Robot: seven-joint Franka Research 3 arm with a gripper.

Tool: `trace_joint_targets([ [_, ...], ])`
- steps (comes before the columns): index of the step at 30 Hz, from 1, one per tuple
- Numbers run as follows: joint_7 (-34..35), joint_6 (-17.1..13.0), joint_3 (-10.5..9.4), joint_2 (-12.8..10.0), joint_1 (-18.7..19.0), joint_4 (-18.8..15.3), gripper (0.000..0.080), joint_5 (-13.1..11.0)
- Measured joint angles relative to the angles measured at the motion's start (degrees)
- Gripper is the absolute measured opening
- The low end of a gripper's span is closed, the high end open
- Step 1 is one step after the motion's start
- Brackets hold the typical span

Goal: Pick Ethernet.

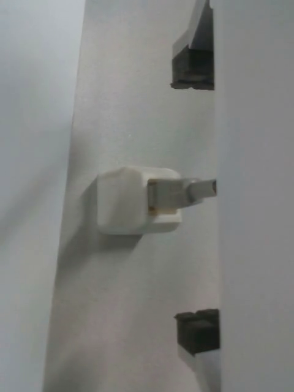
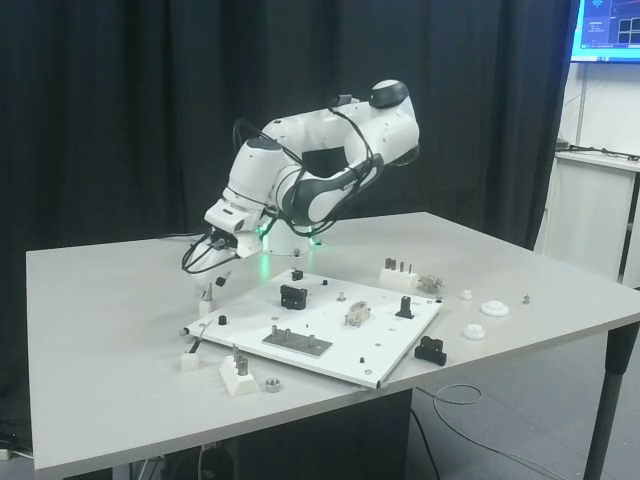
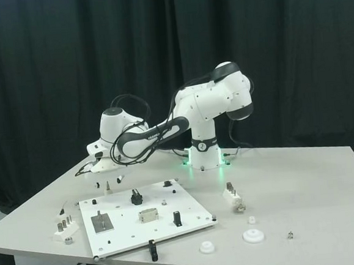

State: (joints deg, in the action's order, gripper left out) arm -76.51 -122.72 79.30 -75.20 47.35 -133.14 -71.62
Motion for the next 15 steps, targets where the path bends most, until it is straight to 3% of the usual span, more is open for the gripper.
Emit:
trace_joint_targets([
  [15,-0.38,-1.73,-1.66,-0.02,-0.56,0.01,0.08,-1.03],
])
